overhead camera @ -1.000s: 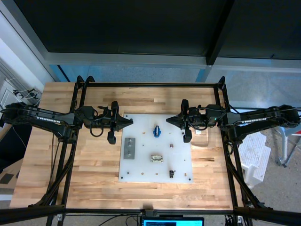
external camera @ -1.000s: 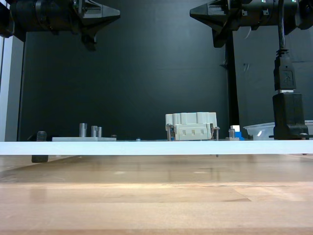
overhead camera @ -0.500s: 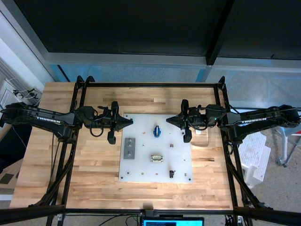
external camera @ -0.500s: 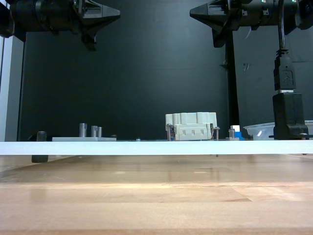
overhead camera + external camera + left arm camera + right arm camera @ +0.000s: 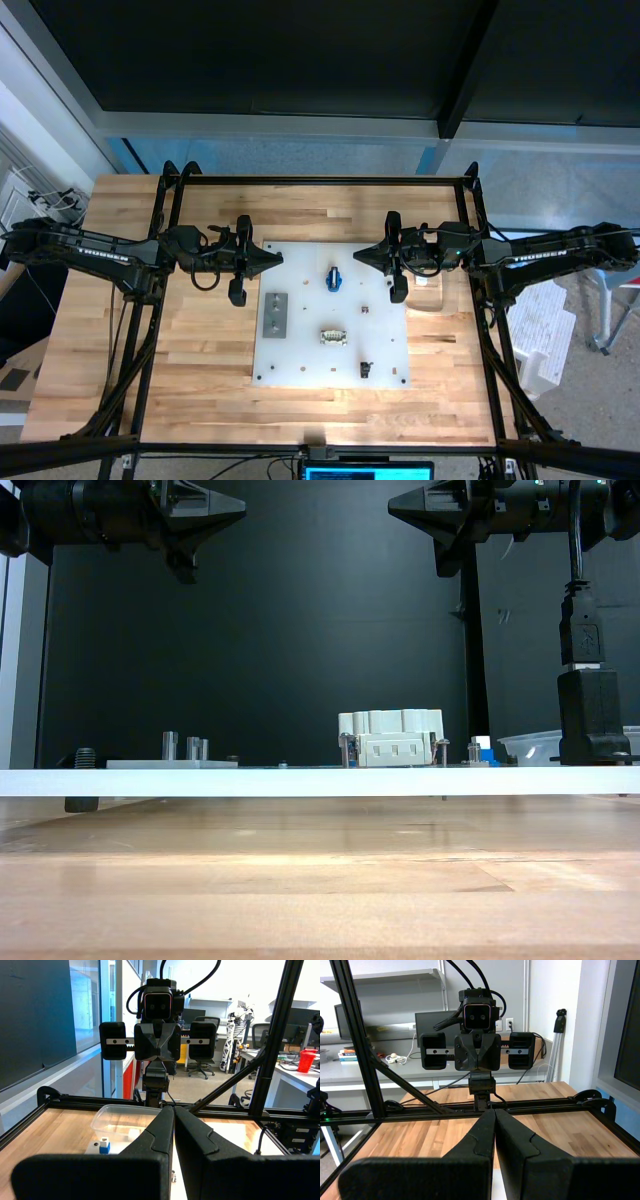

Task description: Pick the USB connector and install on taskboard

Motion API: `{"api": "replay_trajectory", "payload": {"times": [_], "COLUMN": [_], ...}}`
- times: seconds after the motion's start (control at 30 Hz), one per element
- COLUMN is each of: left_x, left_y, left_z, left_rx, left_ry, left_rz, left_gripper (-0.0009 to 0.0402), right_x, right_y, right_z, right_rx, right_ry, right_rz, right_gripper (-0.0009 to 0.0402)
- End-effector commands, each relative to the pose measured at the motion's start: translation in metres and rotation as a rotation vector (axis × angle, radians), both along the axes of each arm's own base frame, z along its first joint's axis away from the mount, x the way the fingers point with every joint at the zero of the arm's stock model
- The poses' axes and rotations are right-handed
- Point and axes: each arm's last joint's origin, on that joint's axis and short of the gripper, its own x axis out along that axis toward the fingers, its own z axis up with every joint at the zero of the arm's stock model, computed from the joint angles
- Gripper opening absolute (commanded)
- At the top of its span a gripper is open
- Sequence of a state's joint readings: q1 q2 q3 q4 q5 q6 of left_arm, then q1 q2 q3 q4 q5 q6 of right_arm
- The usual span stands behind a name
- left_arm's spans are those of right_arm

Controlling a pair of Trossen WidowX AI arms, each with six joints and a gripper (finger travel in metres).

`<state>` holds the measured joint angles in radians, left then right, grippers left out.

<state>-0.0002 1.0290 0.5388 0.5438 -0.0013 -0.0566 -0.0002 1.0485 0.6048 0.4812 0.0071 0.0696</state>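
Both arms are parked high over the far edge of the taskboard [image 5: 295, 365], presumably so that it is left unobstructed. The left gripper [image 5: 276, 257] and right gripper [image 5: 360, 255] are pointed at each other, each clenched on nothing, with the black fingers [image 5: 155, 1135] pressed flat together. The USB connector [image 5: 583, 640], a black moulded plug on a cable [image 5: 574, 550], is seen standing upright in a boxy black housing [image 5: 592, 715] at the taskboard's near right. It appears seated already, though its depth cannot be judged. The taskboard is a smooth, matte white square.

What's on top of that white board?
Grey block, blue knob, beige socket, black plug. Left gripper and right gripper, both shut, hang above the board's far edge, hiding bits there.
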Motion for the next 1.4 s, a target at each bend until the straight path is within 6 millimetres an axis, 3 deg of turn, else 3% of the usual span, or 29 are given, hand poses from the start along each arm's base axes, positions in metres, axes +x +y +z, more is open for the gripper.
{"api": "replay_trajectory", "payload": {"times": [0.03, 1.4], "left_x": [0.0000, 0.0001], "left_y": [0.0000, 0.0000], "left_z": [0.0000, 0.0001], "left_rx": [0.000, 0.000], "left_ry": [0.000, 0.000], "left_rz": [0.000, 0.000], "left_gripper": [0.0000, 0.0000], "right_x": [0.0001, 0.0001], "right_y": [0.0001, 0.0001], "right_z": [-0.0007, -0.0022], "right_rx": [0.000, 0.000], "right_ry": [0.007, 0.021], "right_rz": [0.000, 0.000], "right_gripper": [0.0000, 0.0000]}}
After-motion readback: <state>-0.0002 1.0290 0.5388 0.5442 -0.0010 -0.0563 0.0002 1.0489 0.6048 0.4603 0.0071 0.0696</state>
